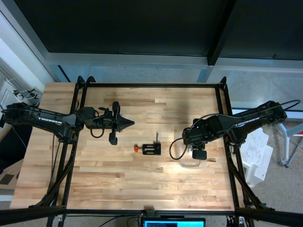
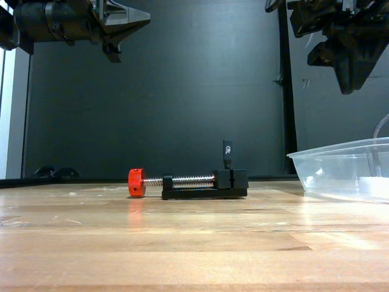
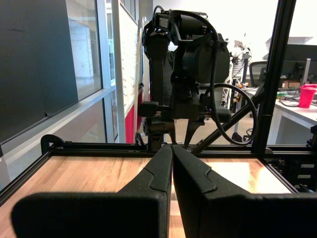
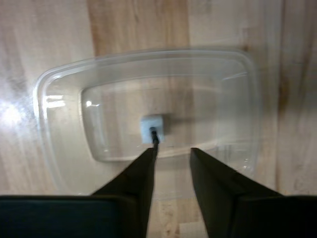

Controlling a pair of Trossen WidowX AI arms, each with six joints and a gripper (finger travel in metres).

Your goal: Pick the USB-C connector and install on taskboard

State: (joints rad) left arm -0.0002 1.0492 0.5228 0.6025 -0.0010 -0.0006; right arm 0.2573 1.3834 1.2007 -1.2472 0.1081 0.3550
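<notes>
Standing at frame centre in the high view: taskboard (image 1: 151,149), a small black block on the wooden desk (image 1: 118,179).
- Red-orange knob (image 1: 136,148) at its left end. The low view shows the knob (image 2: 137,182) joined to the block (image 2: 203,185) by a silver threaded screw (image 2: 188,180).
- Upright pin (image 2: 227,153) on its right part, dark, bearing a small white mark too small to read.

Clear tray (image 1: 189,164): right of the taskboard and apart from it; lower right in the low view (image 2: 340,173).
- Contents, right wrist view: white cube (image 4: 151,126) on the tray floor, inside the rim (image 4: 44,84).
- USB-C connector (image 4: 154,135): thin dark stub touching the cube's near face. Whether it is plugged in or only lying against the cube cannot be told.

Left hand (image 1: 129,123): left of centre, raised well above the desk, upper left in the low view (image 2: 143,23). Fingers pressed together and holding nothing, as seen in the left wrist view (image 3: 172,147).

Left arm (image 1: 47,120): white lettering along the link, appearing to read "TROSSEN".

Right hand (image 1: 199,154): above the tray, upper right in the low view (image 2: 346,82), pointing down. Fingers spread part-way with nothing between them, and the cube and connector lie beyond the tips (image 4: 171,152).
</notes>
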